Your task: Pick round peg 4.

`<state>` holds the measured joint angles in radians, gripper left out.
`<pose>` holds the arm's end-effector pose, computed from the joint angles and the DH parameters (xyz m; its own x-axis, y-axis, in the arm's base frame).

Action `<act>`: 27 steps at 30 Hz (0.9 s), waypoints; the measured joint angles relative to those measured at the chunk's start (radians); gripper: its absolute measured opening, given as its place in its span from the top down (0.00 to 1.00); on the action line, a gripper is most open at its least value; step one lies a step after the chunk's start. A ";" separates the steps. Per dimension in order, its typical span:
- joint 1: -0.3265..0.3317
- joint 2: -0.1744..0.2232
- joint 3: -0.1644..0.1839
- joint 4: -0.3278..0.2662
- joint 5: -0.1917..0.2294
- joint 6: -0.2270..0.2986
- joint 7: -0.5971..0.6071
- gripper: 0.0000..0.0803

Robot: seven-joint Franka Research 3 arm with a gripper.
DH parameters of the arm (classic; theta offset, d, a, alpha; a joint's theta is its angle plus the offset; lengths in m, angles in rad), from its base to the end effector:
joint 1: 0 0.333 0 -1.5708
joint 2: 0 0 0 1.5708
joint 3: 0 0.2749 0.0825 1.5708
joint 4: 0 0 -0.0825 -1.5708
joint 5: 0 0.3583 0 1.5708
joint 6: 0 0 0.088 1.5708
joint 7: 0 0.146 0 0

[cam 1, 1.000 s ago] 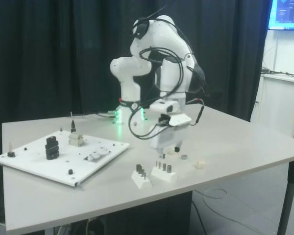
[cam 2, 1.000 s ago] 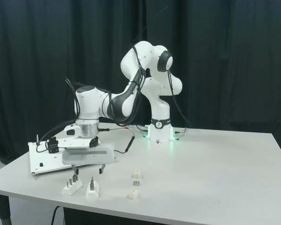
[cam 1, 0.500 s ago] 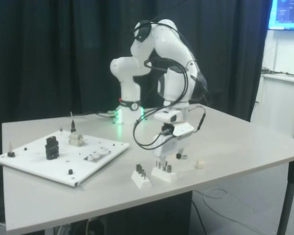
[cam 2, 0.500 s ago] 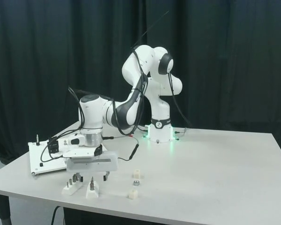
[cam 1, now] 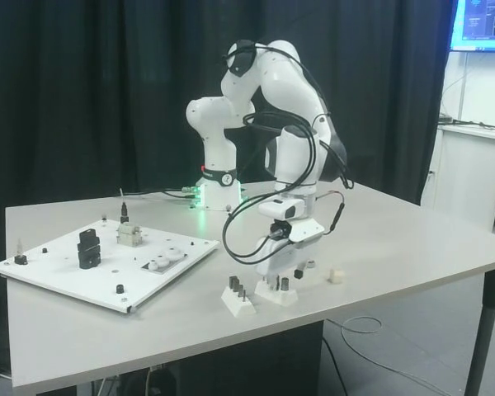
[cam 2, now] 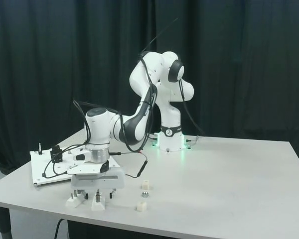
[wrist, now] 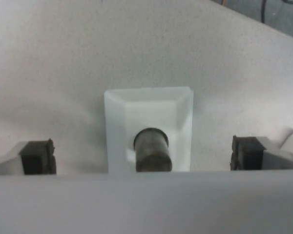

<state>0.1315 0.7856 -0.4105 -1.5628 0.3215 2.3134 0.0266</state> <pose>0.6438 -0.1440 0.1604 0.9181 -0.3939 0.0447 -0.3956 -0.9175 0.0416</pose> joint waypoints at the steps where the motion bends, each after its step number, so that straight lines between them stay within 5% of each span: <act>1: -0.001 0.002 0.001 0.000 0.000 0.003 0.001 0.00; 16: -0.027 0.017 0.033 0.002 0.001 0.038 0.025 0.00; 17: -0.028 0.017 0.034 0.002 0.001 0.038 0.025 0.33; 21: -0.030 0.017 0.035 0.003 0.001 0.038 0.026 0.33; 22: -0.031 0.017 0.035 0.004 0.001 0.038 0.026 0.50; 27: -0.032 0.017 0.035 0.009 0.001 0.037 0.026 0.50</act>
<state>0.0992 0.8021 -0.3758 -1.5541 0.3228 2.3500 0.0531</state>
